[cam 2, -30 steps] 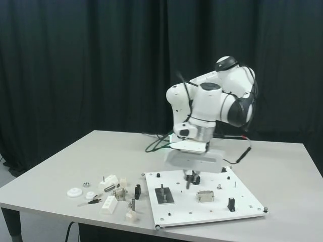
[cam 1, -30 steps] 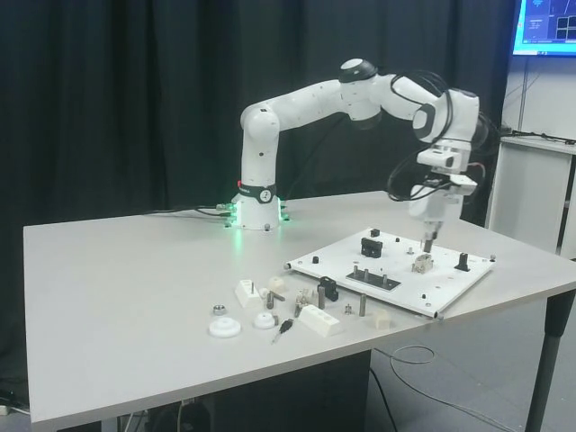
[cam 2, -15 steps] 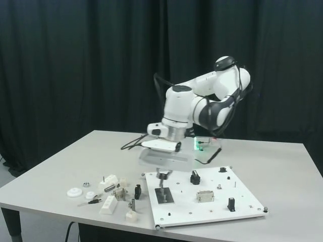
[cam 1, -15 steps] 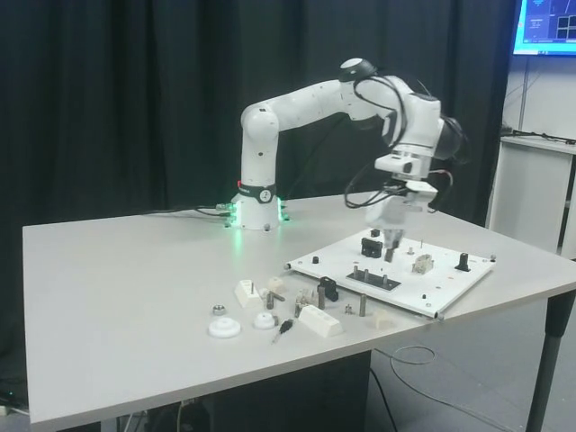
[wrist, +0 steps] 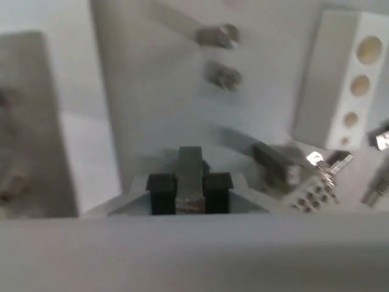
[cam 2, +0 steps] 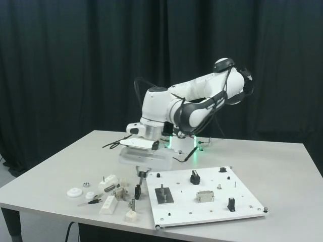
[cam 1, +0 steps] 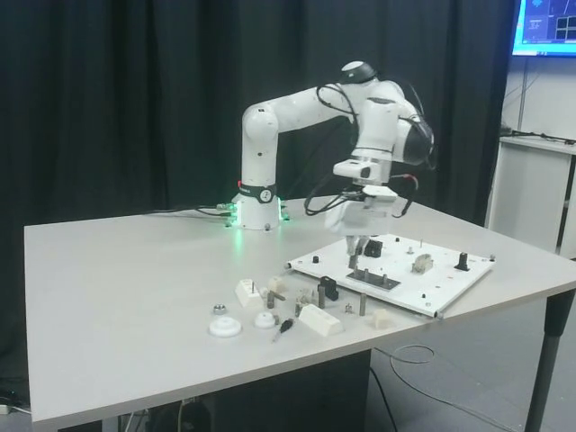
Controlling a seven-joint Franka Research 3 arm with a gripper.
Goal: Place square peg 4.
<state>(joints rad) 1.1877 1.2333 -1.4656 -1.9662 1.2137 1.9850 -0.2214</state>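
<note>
In the wrist view my gripper [wrist: 189, 199] is shut on a grey square peg [wrist: 189, 170], which stands up between the two black fingertips [wrist: 159, 192]. The room views put the gripper [cam 1: 354, 249] [cam 2: 141, 175] low over the left edge of the white assembly board [cam 1: 445, 281] [cam 2: 202, 210]. It hangs between the board's grey holder plate [cam 1: 373, 281] [cam 2: 164, 196] and the loose parts beside the board. The peg is too small to make out in either room view.
Loose parts lie on the table left of the board, among them a white block with holes [wrist: 340, 79] [cam 1: 321, 319] [cam 2: 108, 204], white discs [cam 1: 224, 328] and a black piece [cam 2: 137, 191]. Black fixtures [cam 1: 462, 262] [cam 2: 231, 203] and thin posts stand on the board.
The arm has swung from the board's right side across to its left edge, carrying the gripper lower and nearer the loose parts.
</note>
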